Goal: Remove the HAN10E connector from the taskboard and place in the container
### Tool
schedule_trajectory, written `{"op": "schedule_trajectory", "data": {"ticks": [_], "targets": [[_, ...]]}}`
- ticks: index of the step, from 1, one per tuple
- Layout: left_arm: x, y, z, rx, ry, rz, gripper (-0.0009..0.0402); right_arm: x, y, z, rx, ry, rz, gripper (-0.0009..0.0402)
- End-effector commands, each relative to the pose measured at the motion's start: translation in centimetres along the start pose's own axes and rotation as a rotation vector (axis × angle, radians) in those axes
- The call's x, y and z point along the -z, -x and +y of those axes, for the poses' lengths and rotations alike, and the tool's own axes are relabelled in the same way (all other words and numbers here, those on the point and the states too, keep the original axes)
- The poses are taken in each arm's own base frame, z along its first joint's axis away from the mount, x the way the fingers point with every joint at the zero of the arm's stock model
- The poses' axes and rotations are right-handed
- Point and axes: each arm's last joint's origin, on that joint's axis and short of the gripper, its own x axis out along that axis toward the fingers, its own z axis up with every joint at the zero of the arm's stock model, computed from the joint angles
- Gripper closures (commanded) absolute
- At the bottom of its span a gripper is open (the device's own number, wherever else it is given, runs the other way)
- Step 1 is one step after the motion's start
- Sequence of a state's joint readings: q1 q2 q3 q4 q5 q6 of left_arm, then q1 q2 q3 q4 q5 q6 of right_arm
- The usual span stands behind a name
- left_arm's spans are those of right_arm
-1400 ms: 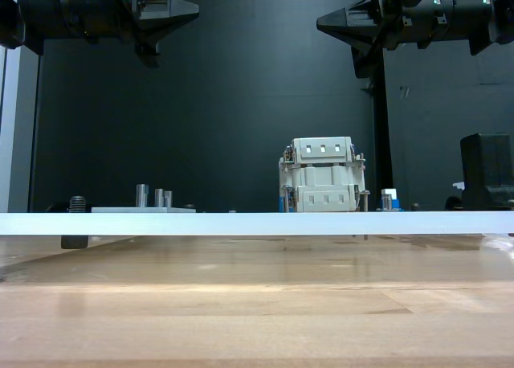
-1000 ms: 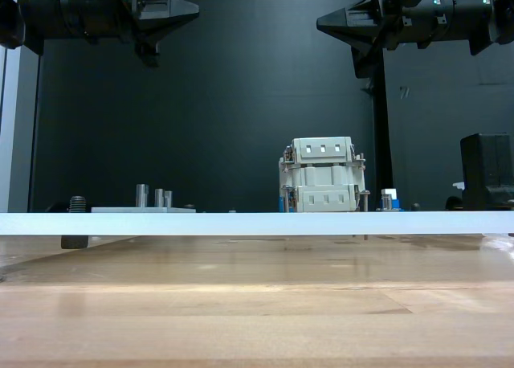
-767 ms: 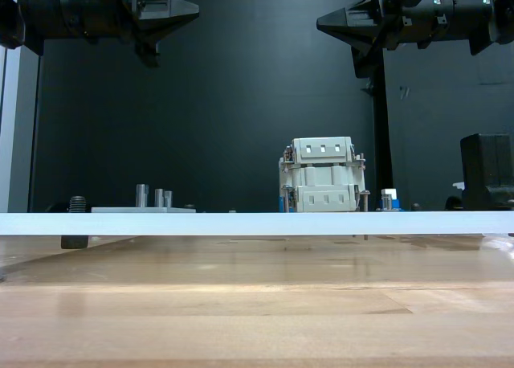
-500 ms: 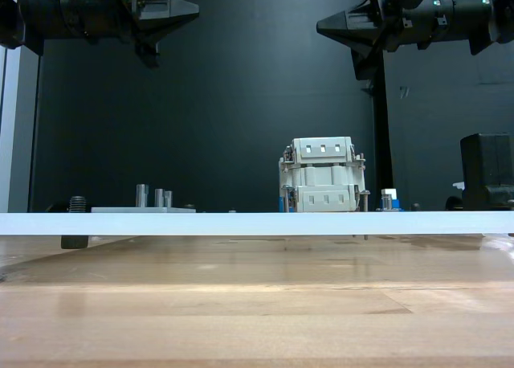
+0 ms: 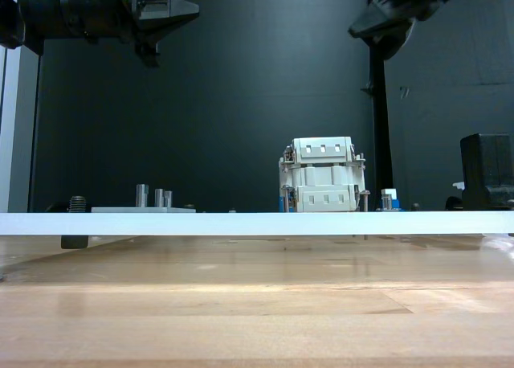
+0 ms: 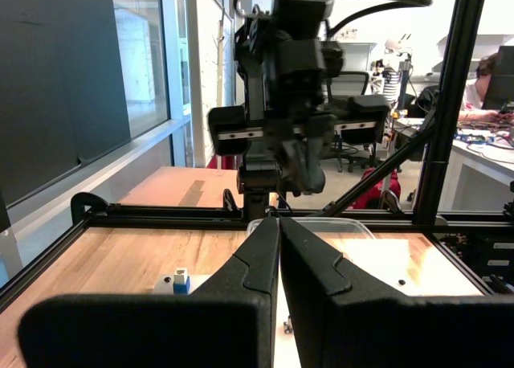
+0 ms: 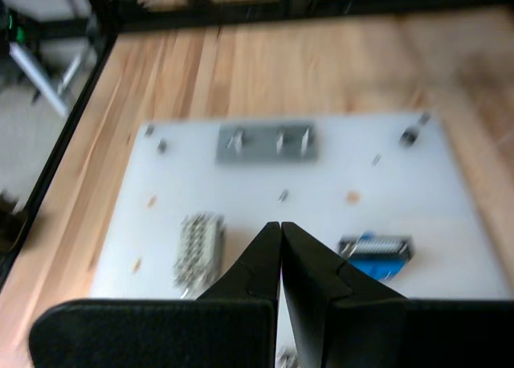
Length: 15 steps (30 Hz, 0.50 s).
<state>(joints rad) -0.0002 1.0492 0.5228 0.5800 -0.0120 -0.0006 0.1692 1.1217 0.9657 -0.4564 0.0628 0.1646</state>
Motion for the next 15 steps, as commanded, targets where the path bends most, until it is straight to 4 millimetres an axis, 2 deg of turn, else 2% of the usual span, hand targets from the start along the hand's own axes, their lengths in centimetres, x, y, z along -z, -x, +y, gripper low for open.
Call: {"op": "schedule_trajectory", "data": {"ticks": [1, 9, 15], "targets": [[0.0, 0.0, 0.0, -0.001, 0.000, 0.000, 0.0393, -0.6, -0.2, 1.2, -0.009, -0.010, 0.088, 0.0393], [0.0, 0.0, 0.0, 0.000, 0.000, 0.000, 0.0393, -1.3, -1.9, 3.0, 0.056, 0.022, 0.280, 0.0393], [0.0, 0.0, 0.0, 0.000, 0.000, 0.000, 0.0393, -1.8, -3.2, 3.5, 0.055, 0.032, 0.316, 0.0393]]}}
